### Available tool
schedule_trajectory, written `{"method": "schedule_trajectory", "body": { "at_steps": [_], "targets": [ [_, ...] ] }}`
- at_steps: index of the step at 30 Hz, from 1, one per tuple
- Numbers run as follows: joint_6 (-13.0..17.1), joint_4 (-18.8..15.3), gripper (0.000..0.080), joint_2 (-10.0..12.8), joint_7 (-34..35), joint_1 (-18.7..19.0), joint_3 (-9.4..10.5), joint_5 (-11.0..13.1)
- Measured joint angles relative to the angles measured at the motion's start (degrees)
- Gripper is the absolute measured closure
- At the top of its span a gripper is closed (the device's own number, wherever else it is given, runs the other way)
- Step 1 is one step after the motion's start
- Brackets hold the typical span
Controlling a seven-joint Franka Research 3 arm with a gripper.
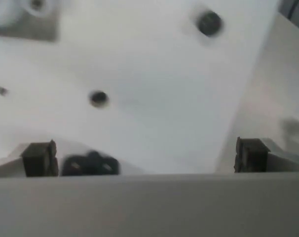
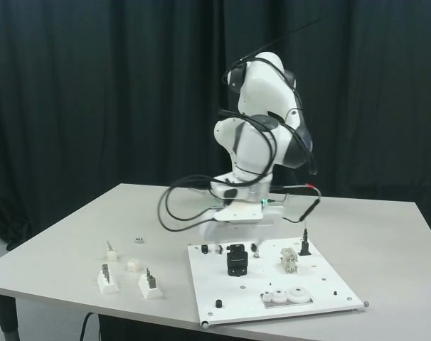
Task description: Pick Ethernet.
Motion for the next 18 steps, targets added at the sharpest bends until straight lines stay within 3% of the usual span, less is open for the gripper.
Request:
{"method": "schedule_trajectory", "body": {
  "at_steps": [11, 18],
  "targets": [
    [-3.90, 1.56, 0.0003, -0.66, -4.04, -6.32, 0.39, -4.29],
    [-4.69, 1.55, 0.0003, -1.50, -8.99, -12.91, 2.93, -7.12]
  ]
}}
